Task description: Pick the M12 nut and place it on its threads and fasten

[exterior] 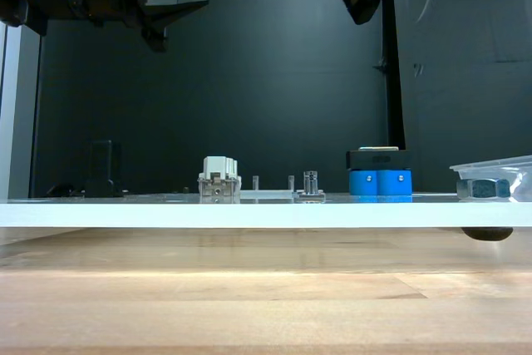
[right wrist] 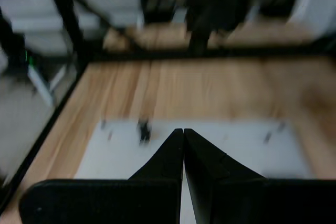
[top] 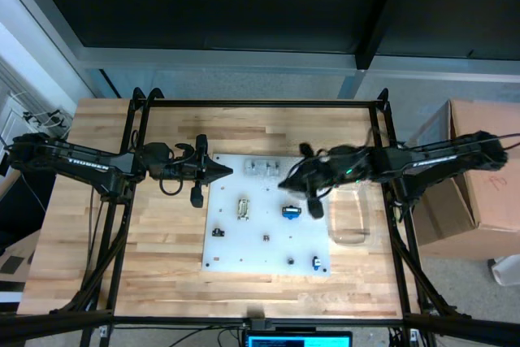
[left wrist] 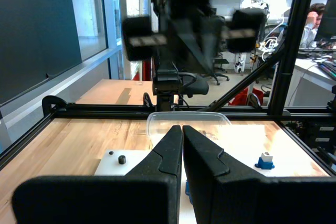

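Two grippers hang high above the white board (top: pixel 244 253), both well clear of everything on it. The left gripper (top: pixel 228 171) sits over the board's far left edge, tip pointing inward. Its wrist view shows the fingers pressed together w/ nothing btwn them. The right gripper (top: pixel 283 184) is over the board's far middle, tip pointing toward the left one. Its fingers also meet along a thin seam and hold nothing.

We find the M12 nut (exterior: pixel 484 189) near the board's near right edge, on its stud. It sits low against the board, level, w/ no ribs showing under it. In the low view the clear tray (exterior: pixel 499 165) seems to wrap around it. The high view puts the nut on the board, though, and the tray off the board's right edge.

Other items on the board:
- a white connector (top: pixel 242 210) left of centre
- a small silver post (exterior: pixel 310 182) mid-board
- a blue block (top: pixel 291 211) right of centre, roughly below the right gripper
- a blue-and-white part (top: pixel 317 262) at the near right corner, just beside the nut
- a small black piece (top: pixel 218 233) near the left edge
- clear blocks (top: pixel 262 168) along the far edge, btwn the two tips

A cardboard box (top: pixel 479 168) stands well right of the board, beyond the black frame (top: pixel 260 104).
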`<action>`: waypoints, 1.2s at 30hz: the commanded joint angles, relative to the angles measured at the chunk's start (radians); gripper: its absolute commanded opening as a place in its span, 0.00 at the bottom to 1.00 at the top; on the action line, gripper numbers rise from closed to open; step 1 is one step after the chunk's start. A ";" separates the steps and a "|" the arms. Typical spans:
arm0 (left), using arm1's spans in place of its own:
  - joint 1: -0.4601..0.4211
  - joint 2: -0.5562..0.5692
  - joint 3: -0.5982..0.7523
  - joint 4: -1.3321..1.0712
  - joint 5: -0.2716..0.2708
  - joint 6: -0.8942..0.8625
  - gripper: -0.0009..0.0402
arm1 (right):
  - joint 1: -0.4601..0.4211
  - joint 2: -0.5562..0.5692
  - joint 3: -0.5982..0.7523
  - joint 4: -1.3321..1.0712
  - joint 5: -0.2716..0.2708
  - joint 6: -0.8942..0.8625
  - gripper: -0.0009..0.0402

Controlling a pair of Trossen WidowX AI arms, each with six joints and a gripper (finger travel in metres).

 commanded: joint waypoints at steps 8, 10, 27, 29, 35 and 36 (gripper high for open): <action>0.000 0.000 0.000 0.000 0.000 0.000 0.02 | -0.044 -0.233 -0.276 0.271 -0.003 -0.020 0.02; 0.000 0.000 0.000 0.000 0.000 0.000 0.02 | -0.044 -0.249 -0.294 0.271 -0.003 -0.020 0.02; 0.000 0.000 0.000 0.000 0.000 0.000 0.02 | -0.044 -0.255 -0.302 0.278 -0.002 -0.021 0.02; 0.000 0.000 0.000 0.000 0.000 0.000 0.02 | -0.044 -0.255 -0.302 0.282 -0.002 -0.021 0.02; 0.000 0.000 0.000 0.000 0.000 0.000 0.02 | -0.044 -0.255 -0.303 0.301 0.007 -0.036 0.02; 0.000 0.000 0.000 0.000 0.000 0.000 0.02 | -0.045 -0.255 -0.304 0.301 0.009 -0.048 0.02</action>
